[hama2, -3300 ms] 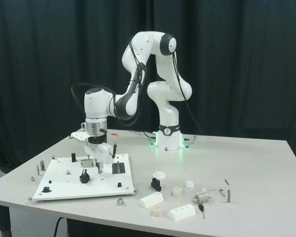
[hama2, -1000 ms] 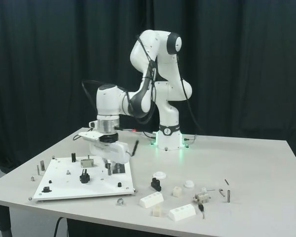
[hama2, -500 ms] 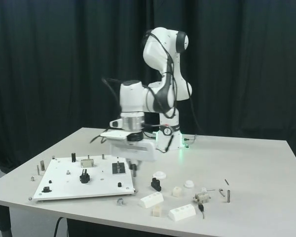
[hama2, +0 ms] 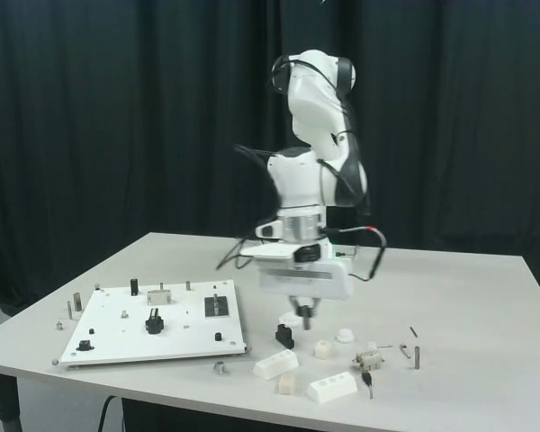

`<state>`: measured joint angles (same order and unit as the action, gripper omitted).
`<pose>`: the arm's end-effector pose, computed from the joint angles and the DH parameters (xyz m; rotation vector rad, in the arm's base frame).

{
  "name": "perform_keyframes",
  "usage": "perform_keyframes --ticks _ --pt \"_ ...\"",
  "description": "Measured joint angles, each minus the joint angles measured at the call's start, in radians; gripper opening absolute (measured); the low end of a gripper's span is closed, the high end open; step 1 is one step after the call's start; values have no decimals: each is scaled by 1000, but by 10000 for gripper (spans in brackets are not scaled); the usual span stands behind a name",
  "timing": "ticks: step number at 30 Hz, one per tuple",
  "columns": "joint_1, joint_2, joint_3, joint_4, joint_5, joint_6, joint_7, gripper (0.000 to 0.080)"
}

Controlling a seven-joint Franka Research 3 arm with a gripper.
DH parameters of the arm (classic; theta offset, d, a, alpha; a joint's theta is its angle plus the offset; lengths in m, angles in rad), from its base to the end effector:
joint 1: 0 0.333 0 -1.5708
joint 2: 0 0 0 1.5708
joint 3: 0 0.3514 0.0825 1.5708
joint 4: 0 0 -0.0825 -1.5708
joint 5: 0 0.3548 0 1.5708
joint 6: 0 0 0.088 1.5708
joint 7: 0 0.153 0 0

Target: Place round peg 4.

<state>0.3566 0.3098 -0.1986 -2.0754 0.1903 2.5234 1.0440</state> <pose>0.5892 0.1010 0.3052 -2.6224 1.4660 -0.1303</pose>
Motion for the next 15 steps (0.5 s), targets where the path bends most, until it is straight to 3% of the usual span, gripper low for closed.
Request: perform_keyframes --ticks 7,15 --pt "76 20 25 17 -1 0 113 146" --pt "185 43 27 35 -7 -2 243 146"
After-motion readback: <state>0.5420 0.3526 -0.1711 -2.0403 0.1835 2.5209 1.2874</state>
